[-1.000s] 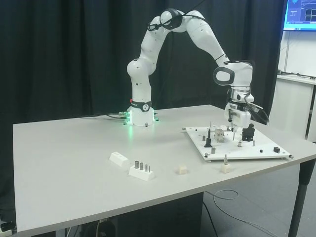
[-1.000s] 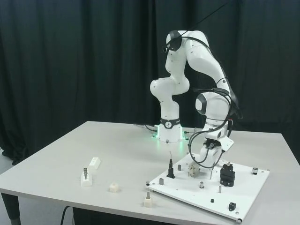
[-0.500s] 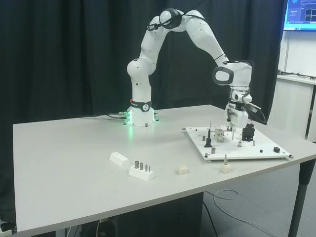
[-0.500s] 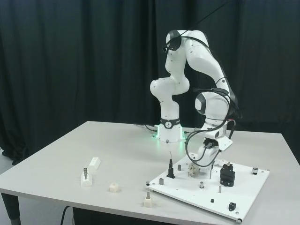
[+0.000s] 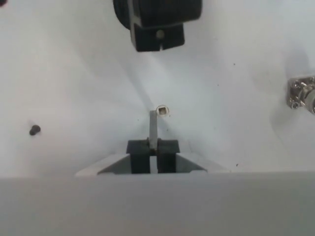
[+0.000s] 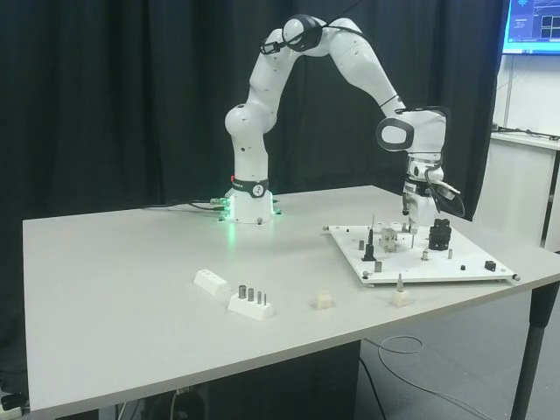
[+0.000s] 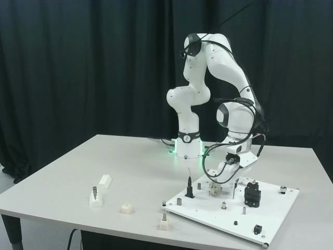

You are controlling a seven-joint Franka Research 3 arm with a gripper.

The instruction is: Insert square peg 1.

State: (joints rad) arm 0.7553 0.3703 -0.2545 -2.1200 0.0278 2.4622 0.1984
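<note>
Square peg 1 (image 5: 153, 129) clamped between black fingers (image 5: 153, 156), tip by hole (image 5: 161, 110), no readable writing

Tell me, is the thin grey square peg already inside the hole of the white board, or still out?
Out. The thin grey square peg is clamped in the gripper, its tip beside the hole.

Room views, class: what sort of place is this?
Probably a robotics lab: a white arm bolted to a grey table, black curtains behind it, and a white board of test fittings.
</note>
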